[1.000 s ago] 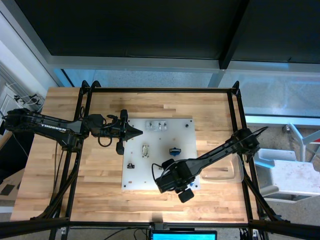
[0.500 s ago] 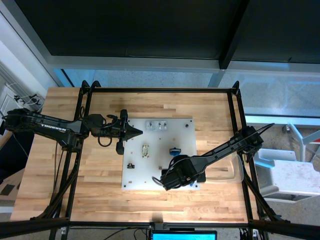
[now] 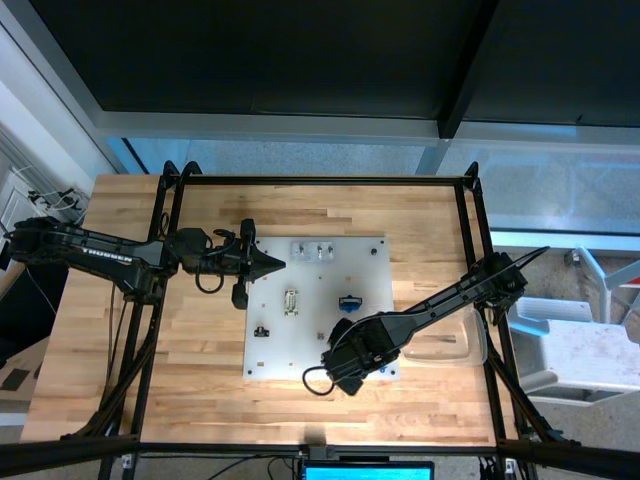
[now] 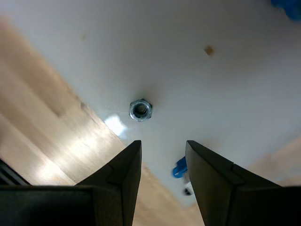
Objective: Pick the M12 fastener and fasten on the M12 threads
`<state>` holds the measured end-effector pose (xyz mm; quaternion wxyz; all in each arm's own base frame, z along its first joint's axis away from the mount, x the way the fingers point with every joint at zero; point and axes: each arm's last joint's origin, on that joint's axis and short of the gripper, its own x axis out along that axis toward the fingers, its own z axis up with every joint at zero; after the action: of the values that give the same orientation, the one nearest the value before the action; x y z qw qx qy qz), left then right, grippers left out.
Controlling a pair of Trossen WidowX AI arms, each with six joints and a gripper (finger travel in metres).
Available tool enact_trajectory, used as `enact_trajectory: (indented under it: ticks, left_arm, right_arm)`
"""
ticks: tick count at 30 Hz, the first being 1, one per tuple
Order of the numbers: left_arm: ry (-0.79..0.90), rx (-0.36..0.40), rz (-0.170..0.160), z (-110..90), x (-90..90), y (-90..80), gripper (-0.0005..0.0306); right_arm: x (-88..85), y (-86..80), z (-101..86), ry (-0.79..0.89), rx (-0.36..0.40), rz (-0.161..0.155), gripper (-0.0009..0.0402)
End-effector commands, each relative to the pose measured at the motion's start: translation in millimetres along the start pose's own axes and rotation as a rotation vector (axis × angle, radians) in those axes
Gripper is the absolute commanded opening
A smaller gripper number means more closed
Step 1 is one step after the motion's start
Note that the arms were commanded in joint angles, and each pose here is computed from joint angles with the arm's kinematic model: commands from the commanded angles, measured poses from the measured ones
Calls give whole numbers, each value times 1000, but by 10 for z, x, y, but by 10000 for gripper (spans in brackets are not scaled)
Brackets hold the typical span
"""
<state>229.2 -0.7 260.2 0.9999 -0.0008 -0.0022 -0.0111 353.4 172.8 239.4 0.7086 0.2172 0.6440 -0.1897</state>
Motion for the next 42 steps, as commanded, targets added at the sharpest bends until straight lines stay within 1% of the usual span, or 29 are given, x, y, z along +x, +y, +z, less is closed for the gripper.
enact_trajectory:
  ticks: [1, 4, 5, 6, 9, 11, 14, 15, 16, 17, 20, 24, 29, 32, 42]
  left_arm:
    - [0, 0, 0, 0, 0, 1, 0]
    - [0, 0, 0, 0, 0, 1, 0]
    - [0, 0, 0, 0, 0, 1, 0]
    - [0, 0, 0, 0, 0, 0, 0]
    - [0, 0, 0, 0, 0, 1, 0]
    - [0, 0, 0, 0, 0, 0, 0]
    - [0, 0, 0, 0, 0, 0, 0]
    - [0, 0, 0, 0, 0, 0, 0]
    - [0, 0, 0, 0, 0, 1, 0]
    - [0, 0, 0, 0, 0, 0, 0]
    - [0, 0, 0, 0, 0, 0, 0]
    - [0, 0, 0, 0, 0, 0, 0]
    - [0, 0, 0, 0, 0, 0, 0]
    - [0, 0, 0, 0, 0, 0, 0]
    - [0, 0, 0, 0, 0, 0, 0]
  right_arm:
    - [2, 27, 22, -21, -148, 28, 129]
    - [5, 26, 25, -33, -345, 19, 128]
    - [14, 23, 27, -44, -391, 9, 126]
    - [32, 24, 25, -46, -429, 10, 121]
    - [93, -3, 23, -35, -512, -5, 89]
    - [128, -20, 18, -26, -554, -14, 55]
    - [172, -28, 15, -29, -620, -17, -6]
    - [193, -32, 14, -33, -638, -24, 1]
    - [211, -39, 15, -44, -636, -37, 7]
    - [227, -41, 14, -46, -629, -38, 9]
    - [276, -38, 21, -59, -609, -26, -3]
    - [359, -39, 19, -75, -600, -12, -1]
    - [432, -45, 16, -86, -590, -2, 0]
    - [446, -51, 19, -102, -588, -18, 0]
    - [510, -67, 9, -99, -585, -12, 0]
